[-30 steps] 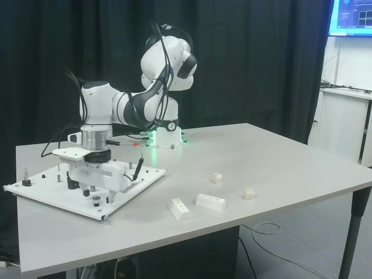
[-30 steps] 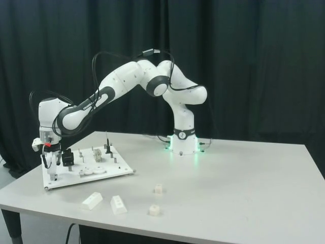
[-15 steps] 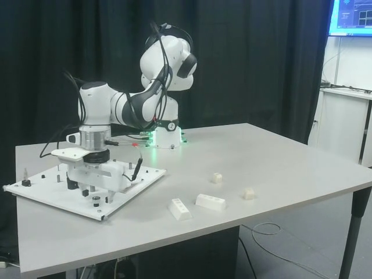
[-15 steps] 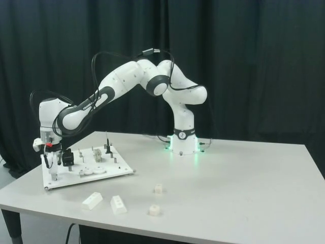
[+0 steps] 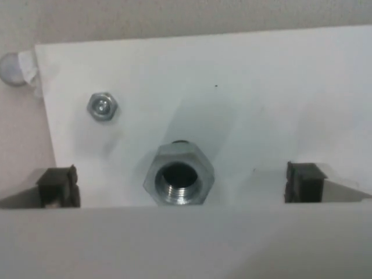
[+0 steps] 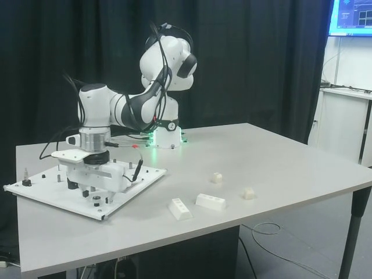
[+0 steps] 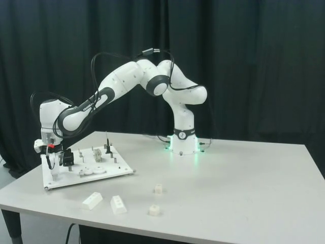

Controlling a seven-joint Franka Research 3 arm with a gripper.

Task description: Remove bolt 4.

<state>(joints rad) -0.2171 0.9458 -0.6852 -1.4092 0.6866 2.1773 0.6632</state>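
In the wrist view a large grey hex piece with a threaded hole [image 5: 179, 180] stands on the white board [image 5: 261, 93], and a small hex bolt head [image 5: 103, 106] sits near the board's corner. My gripper [image 5: 181, 185] is open. Its black fingertips [image 5: 58, 186] stand wide on either side of the large hex piece without touching it. In the room views the gripper [image 6: 87, 186] [image 7: 52, 165] hangs just above the near left part of the board [image 6: 142, 173] [image 7: 119, 170].
Several upright bolts and pegs stand on the board, one at its far left [image 6: 25, 174]. Two long white blocks [image 6: 180, 208] [image 6: 210, 201] and two small cubes [image 6: 217, 178] [image 6: 249, 193] lie on the grey table to the right.
The arm and gripper have risen slightly above the board. Nothing else has moved.
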